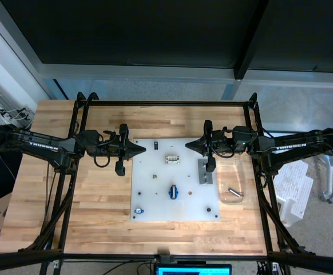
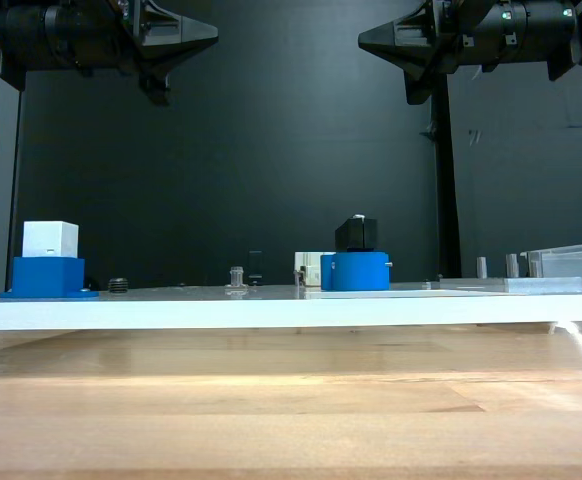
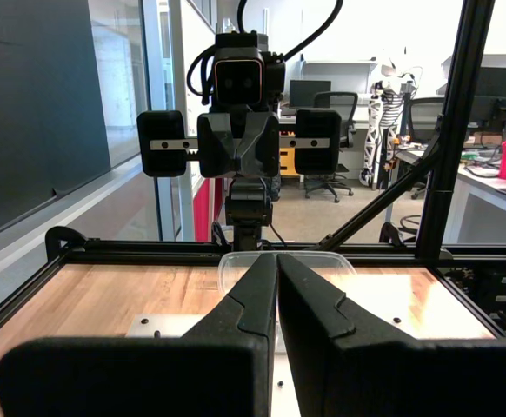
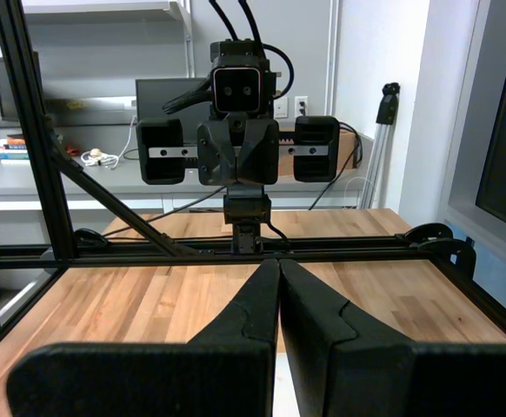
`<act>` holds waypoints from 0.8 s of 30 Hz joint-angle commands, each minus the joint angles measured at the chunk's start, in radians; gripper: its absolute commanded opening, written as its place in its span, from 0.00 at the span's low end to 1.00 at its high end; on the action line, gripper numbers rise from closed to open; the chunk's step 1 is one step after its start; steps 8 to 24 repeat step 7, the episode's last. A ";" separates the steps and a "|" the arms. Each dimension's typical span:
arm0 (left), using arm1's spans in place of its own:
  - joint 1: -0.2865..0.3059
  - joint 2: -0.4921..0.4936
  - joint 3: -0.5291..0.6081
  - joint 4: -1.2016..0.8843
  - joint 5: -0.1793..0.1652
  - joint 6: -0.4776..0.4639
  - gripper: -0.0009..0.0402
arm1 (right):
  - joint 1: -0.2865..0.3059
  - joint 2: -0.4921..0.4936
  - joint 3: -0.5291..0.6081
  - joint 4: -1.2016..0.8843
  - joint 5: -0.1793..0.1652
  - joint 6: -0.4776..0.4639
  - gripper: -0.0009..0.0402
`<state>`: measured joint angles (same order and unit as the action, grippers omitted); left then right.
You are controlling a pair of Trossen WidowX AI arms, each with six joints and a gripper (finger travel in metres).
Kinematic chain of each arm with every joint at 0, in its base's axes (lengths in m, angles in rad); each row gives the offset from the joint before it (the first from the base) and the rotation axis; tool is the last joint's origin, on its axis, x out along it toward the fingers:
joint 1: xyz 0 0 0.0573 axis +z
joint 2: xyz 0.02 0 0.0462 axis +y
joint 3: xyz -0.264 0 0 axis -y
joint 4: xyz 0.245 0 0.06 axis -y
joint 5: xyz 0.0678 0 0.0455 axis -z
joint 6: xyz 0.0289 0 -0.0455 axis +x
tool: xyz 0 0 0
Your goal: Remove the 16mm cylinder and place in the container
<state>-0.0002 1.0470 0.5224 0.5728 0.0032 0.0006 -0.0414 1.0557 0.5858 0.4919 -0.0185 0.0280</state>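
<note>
The 16mm cylinder [image 1: 233, 192], a short silvery pin, lies on its side inside the clear container [image 1: 235, 172] just right of the white board [image 1: 155, 197]. My right gripper [image 1: 188, 145] hangs well above the board's far right part, shut and holding nothing; its closed tips show in the right wrist view [image 4: 279, 261]. Over the board's far left edge my left gripper [image 1: 143, 148] is also shut and empty [image 3: 276, 256]. Both point inward toward each other. In the left wrist view the container's rim [image 3: 322, 257] shows beyond the fingertips. From the low view the two grippers [image 2: 211, 35] [image 2: 363, 42] sit high over the table.
On the board stand a grey metal block [image 1: 205, 171], a white connector [image 1: 171, 158], a blue fitting [image 1: 173, 192] and a small blue piece [image 1: 138, 211]. A black frame [image 1: 166, 103] rings the wooden table. The low view shows a blue base with a white cube [image 2: 49, 262].
</note>
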 commanded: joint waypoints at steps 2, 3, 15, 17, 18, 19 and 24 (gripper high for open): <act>0.000 0.000 0.000 0.000 0.000 0.000 0.02 | 0.000 0.000 0.000 -0.002 0.000 0.000 0.02; 0.000 0.000 0.000 0.000 0.000 0.000 0.02 | 0.000 0.000 0.000 -0.002 0.000 0.000 0.02; 0.000 0.000 0.000 0.000 0.000 0.000 0.02 | 0.000 0.000 0.000 -0.013 0.000 0.000 0.02; 0.000 0.000 0.000 0.000 0.000 0.000 0.02 | 0.000 0.000 0.000 -0.013 0.000 0.000 0.02; 0.000 0.000 0.000 0.000 0.000 0.000 0.02 | 0.000 0.000 0.000 -0.013 0.000 0.000 0.02; 0.000 0.000 0.000 0.000 0.000 0.000 0.02 | 0.000 0.000 0.000 -0.013 0.000 0.000 0.02; 0.000 0.000 0.000 0.000 0.000 0.000 0.02 | 0.000 0.000 0.000 -0.013 0.000 0.000 0.02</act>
